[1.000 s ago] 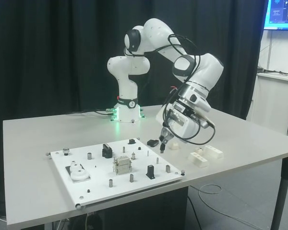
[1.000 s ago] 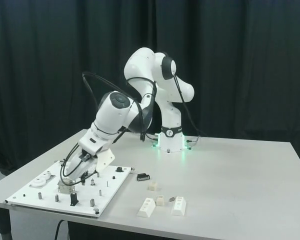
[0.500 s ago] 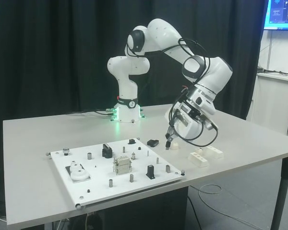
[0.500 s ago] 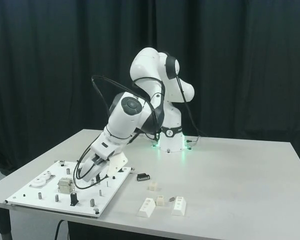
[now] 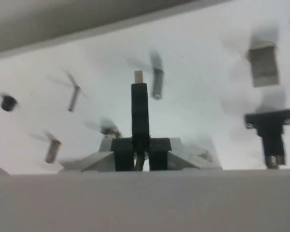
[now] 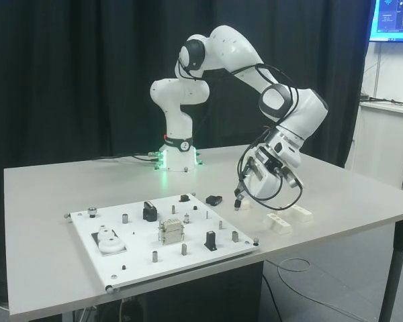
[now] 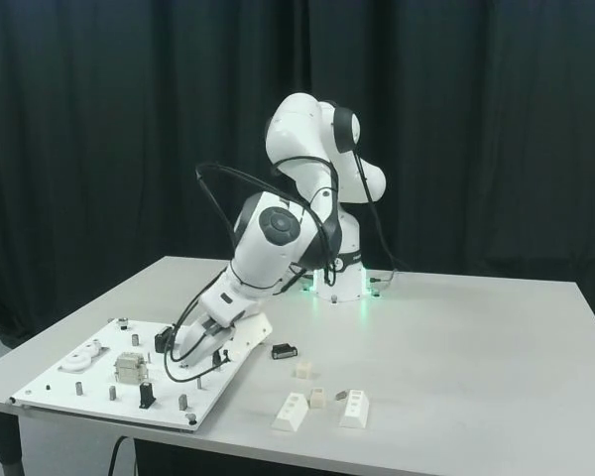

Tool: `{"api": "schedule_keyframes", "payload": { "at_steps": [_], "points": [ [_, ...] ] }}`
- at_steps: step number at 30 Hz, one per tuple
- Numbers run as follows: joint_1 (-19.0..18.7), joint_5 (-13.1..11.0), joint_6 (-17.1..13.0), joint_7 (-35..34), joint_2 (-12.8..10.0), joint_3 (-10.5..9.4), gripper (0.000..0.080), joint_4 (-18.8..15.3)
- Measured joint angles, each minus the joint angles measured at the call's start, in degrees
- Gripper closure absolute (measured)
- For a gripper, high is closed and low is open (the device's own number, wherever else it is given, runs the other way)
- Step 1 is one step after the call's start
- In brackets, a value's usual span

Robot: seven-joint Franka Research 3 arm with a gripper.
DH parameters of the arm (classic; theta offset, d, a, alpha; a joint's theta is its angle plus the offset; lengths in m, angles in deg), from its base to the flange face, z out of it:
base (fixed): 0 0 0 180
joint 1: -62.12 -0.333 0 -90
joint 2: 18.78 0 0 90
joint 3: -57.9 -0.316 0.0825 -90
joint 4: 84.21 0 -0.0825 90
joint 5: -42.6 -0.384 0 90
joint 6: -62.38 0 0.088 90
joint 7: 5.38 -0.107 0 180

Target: Place USB.

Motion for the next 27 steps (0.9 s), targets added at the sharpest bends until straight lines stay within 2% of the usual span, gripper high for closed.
{"api": "schedule_keyframes", "payload": {
  "at_steps": [9, 19, 27],
  "points": [
    [-0.36, -0.15, -2.67, -4.4, 2.71, -0.48, 0.0743, -6.61],
    [-1.58, -0.22, -7.62, -7.95, 6.79, -0.56, 0.0743, -14.76],
    [-2.2, -0.08, -10.51, -9.15, 9.24, -0.8, 0.0743, -18.8]
  ]
}}
